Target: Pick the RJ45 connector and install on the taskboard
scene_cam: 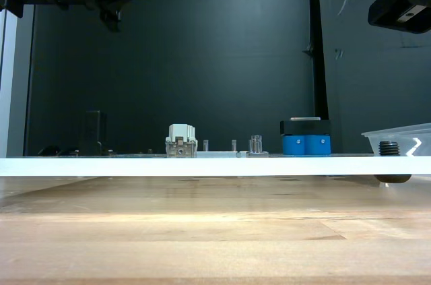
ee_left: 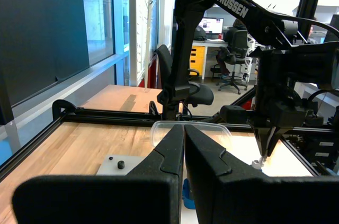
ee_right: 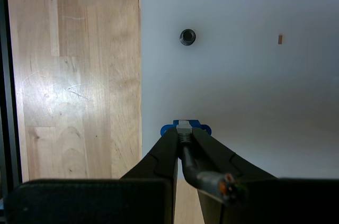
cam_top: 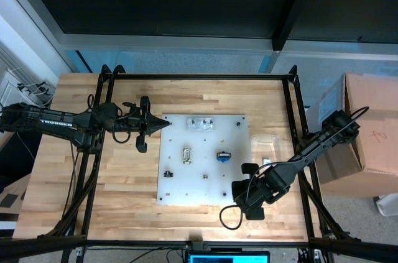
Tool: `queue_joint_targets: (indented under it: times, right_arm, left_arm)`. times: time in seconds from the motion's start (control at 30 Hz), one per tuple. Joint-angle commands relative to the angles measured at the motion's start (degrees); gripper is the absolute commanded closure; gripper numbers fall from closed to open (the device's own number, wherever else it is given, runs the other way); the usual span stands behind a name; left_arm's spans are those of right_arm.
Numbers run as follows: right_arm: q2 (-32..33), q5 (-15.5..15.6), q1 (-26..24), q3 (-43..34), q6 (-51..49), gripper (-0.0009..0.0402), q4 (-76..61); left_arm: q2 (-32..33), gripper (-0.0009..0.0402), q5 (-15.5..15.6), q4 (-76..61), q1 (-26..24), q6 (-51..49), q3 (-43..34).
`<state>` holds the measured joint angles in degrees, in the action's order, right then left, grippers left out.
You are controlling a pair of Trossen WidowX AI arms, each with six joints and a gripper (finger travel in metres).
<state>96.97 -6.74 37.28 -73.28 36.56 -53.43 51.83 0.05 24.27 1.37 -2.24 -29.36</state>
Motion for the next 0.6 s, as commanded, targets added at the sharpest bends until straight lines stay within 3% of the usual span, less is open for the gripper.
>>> queue_joint_targets:
  times: [0.03, 0.6]
  right_arm:
    - [0.20, 0.22, 0.00, 0.15, 0.07, 0.0393, -0.28]
    - [-1.57, 0.96, -0.07, -0.11, 0.04, 0.0393, -0.26]
  left_arm:
    - [0.02, 0.0393, 0.00, 0.02, 0.02, 0.00, -0.02]
    - [0.02, 0.0393, -0.02, 0.02, 0.02, 0.02, -0.02]
